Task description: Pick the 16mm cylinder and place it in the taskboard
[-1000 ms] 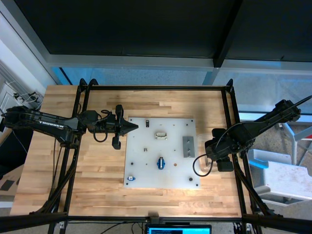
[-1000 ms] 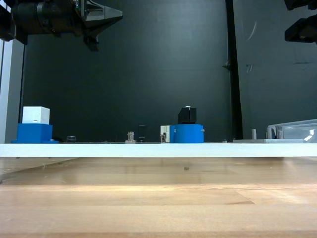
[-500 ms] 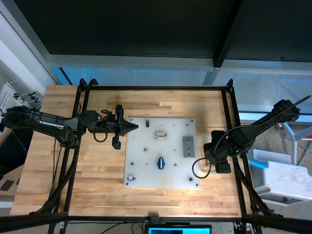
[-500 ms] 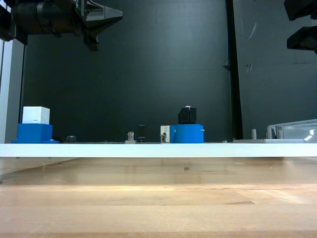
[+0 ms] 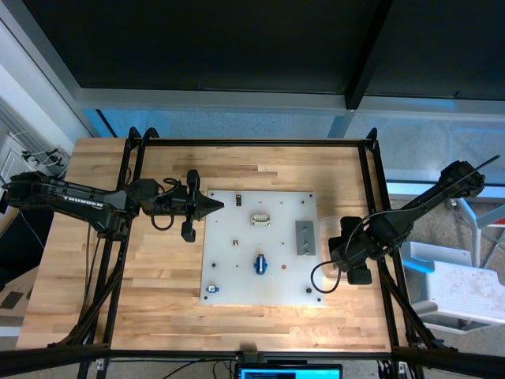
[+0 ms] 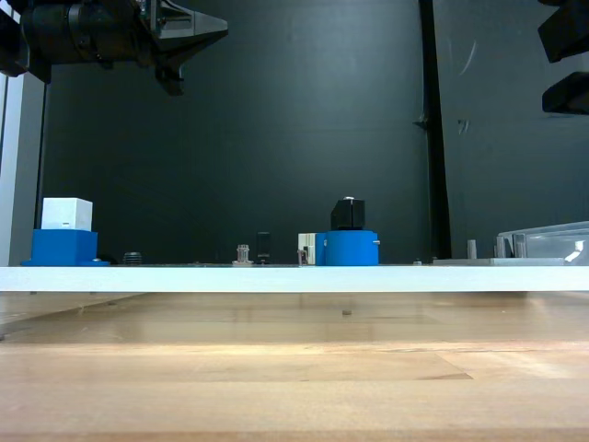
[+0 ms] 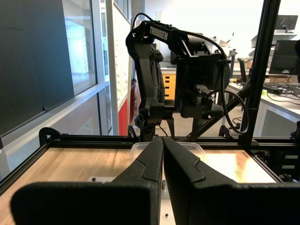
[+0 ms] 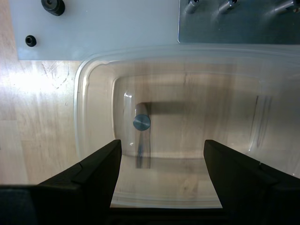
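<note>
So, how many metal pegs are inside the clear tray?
1: the 16mm cylinder, in the clear tray under the open right gripper. The gripper covers two corners. The shut left gripper hangs over the taskboard's left edge.

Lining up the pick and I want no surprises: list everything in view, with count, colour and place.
16mm cylinder: one, grey metal, inside the clear tray.
clear tray: one, transparent, on the table by the taskboard's right edge.
taskboard: one, white, middle of the table.
blue knob: one, blue with a black top, near the taskboard's middle.
grey block: one, grey, taskboard's right side.
connector: one, silvery, taskboard's far part.
blue-and-white part: one, taskboard's near left corner.
table: one, light wood, under everything.
left claw: black, shut, raised over the taskboard's left edge.
right claw: black, open, above the tray.
</note>
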Controlling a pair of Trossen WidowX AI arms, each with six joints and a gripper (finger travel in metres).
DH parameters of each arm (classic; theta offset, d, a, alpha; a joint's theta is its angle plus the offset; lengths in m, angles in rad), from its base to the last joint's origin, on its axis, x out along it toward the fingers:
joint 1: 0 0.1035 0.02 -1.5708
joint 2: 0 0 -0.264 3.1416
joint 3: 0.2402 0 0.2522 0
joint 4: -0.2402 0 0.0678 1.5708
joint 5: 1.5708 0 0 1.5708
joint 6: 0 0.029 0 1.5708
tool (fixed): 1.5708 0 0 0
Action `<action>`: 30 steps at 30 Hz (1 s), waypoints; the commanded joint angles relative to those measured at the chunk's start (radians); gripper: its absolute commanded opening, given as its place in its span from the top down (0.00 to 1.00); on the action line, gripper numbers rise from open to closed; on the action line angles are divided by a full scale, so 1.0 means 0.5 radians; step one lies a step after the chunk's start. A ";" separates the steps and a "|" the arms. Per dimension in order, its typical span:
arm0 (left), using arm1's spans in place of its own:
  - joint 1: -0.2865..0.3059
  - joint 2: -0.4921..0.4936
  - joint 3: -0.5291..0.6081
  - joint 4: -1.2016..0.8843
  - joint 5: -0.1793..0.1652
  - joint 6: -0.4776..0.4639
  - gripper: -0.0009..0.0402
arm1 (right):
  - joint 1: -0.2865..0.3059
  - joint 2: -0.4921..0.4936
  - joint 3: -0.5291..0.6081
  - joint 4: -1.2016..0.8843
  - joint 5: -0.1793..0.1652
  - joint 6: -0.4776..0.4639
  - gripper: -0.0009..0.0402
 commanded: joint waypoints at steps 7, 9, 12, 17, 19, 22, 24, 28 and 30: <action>0.001 0.001 0.001 0.000 0.000 0.000 0.98 | 0.011 0.011 -0.112 0.152 0.001 0.014 0.38; 0.000 0.001 0.001 0.000 0.000 0.000 0.98 | 0.014 0.033 -0.121 0.153 0.000 0.013 0.38; 0.000 0.001 0.001 0.000 0.000 0.001 0.98 | 0.015 0.060 -0.139 0.185 0.001 0.012 0.38; 0.000 0.001 0.001 0.000 0.000 0.000 0.98 | 0.022 0.063 -0.198 0.285 0.000 0.027 0.38; 0.001 0.001 0.001 0.000 0.000 0.001 0.98 | 0.024 0.063 -0.217 0.296 0.000 0.037 0.38; 0.001 0.001 0.001 0.000 0.000 0.000 0.98 | 0.030 0.063 -0.237 0.302 0.001 0.050 0.38; 0.000 0.001 0.001 0.000 0.000 0.001 0.98 | 0.031 0.063 -0.249 0.310 0.001 0.050 0.38; 0.000 0.001 0.001 0.000 0.000 0.001 0.98 | 0.038 0.088 -0.284 0.347 0.001 0.050 0.38; 0.001 0.001 0.001 0.000 0.000 0.001 0.98 | 0.041 0.101 -0.300 0.381 0.001 0.050 0.38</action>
